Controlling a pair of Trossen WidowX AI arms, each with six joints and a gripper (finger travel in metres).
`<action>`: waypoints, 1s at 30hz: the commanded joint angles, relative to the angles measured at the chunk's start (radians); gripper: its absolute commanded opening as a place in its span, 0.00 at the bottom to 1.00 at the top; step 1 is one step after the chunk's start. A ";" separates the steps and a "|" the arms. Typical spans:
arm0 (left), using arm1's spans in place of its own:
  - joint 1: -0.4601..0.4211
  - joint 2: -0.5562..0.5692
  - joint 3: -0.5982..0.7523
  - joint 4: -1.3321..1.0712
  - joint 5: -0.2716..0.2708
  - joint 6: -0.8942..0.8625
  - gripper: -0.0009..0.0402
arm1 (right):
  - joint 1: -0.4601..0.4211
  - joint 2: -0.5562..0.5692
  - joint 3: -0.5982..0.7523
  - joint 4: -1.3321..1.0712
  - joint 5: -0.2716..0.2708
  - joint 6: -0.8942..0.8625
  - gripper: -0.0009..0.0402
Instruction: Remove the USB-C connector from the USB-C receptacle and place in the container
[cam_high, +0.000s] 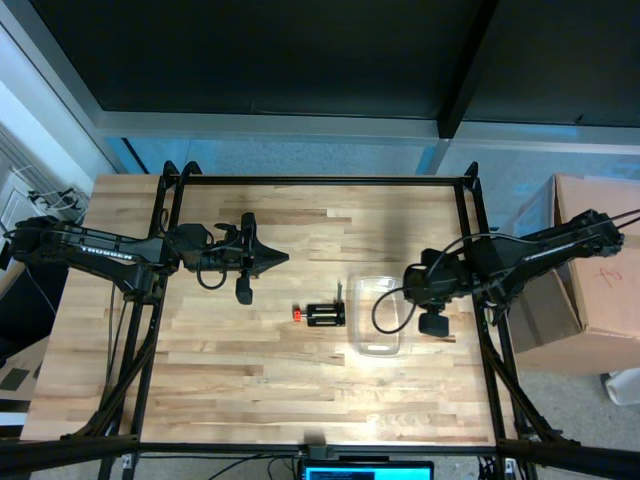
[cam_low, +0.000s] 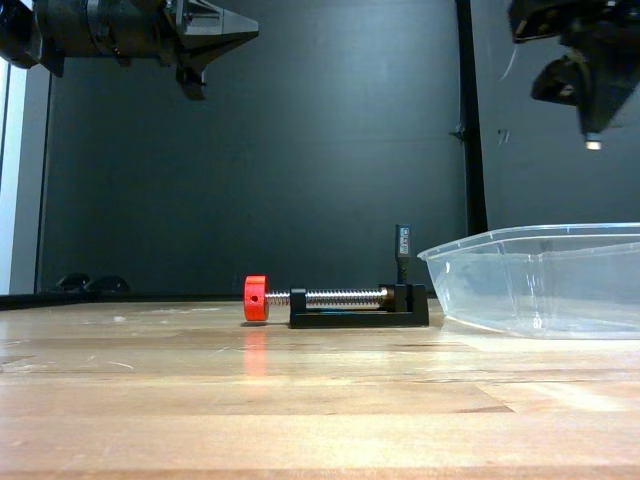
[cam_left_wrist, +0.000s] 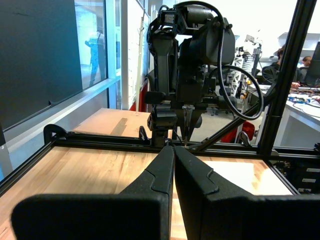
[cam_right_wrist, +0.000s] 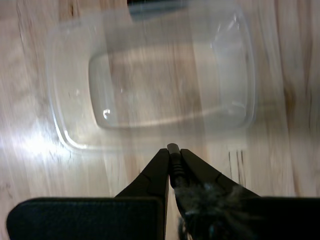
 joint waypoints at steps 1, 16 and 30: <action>0.000 0.000 0.000 0.000 0.000 0.000 0.02 | 0.029 -0.040 -0.038 -0.026 0.000 0.028 0.02; 0.000 0.000 0.000 0.001 0.000 0.000 0.02 | 0.089 -0.195 -0.217 -0.067 -0.026 0.076 0.02; 0.000 0.000 0.000 0.000 0.000 0.000 0.02 | 0.089 -0.190 -0.266 -0.017 -0.015 0.076 0.02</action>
